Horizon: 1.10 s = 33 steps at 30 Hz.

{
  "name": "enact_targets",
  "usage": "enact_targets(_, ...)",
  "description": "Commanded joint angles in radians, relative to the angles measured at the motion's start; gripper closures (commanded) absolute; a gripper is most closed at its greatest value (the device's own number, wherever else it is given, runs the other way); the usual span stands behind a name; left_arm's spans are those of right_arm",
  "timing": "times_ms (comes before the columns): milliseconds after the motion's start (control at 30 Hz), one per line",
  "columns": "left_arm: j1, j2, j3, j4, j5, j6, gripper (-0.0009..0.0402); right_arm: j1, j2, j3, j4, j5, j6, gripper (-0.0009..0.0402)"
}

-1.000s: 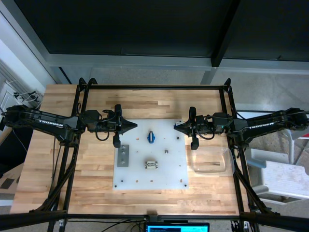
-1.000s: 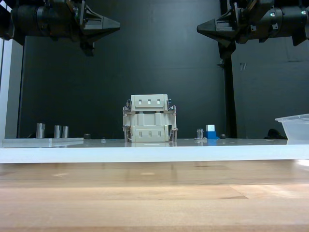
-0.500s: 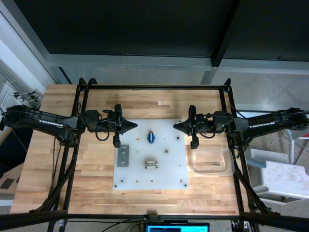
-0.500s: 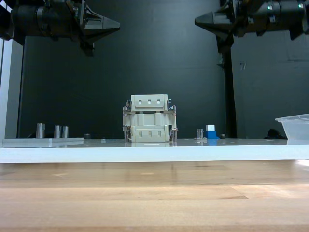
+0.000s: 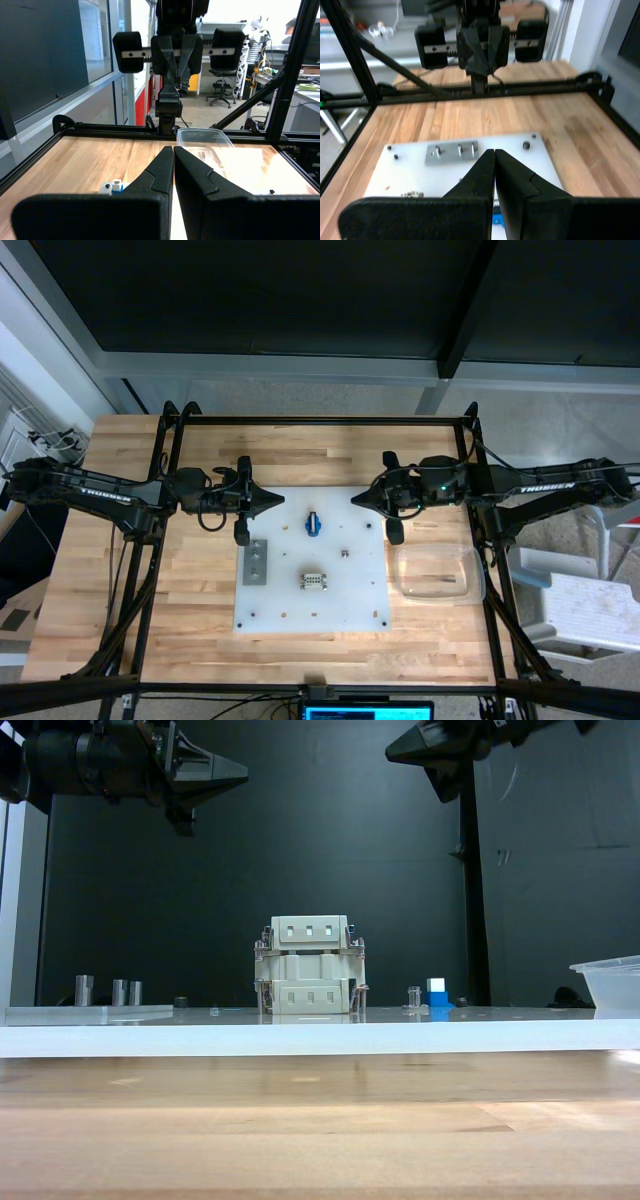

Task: Remove the HAN10-E connector and place it in the container

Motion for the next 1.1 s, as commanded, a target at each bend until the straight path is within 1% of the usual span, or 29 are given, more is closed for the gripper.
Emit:
enact_targets(33,0.0,0.0,0.0,0.0,0.0,0.0,0.0393,0.003,0.052,0.095,-0.123,-0.008,0.009,0.0393)
enact_targets(300,0.0,0.0,0.0,0.0,0.0,0.0,0.0393,0.031,0.2,0.332,-0.4,-0.005,0.009,0.0393)
enact_targets(667,0.0,0.0,0.0,0.0,0.0,0.0,0.0393,0.103,0.475,0.716,-0.774,-0.004,0.017,0.0393)
enact_targets(867,0.0,0.0,0.0,0.0,0.0,0.0,0.0393,0.123,0.603,0.87,-0.896,-0.004,0.04,0.0393)
enact_targets(1100,0.0,0.0,0.0,0.0,0.0,0.0,0.0393,0.145,0.726,0.993,-1.012,-0.004,0.085,0.0393)
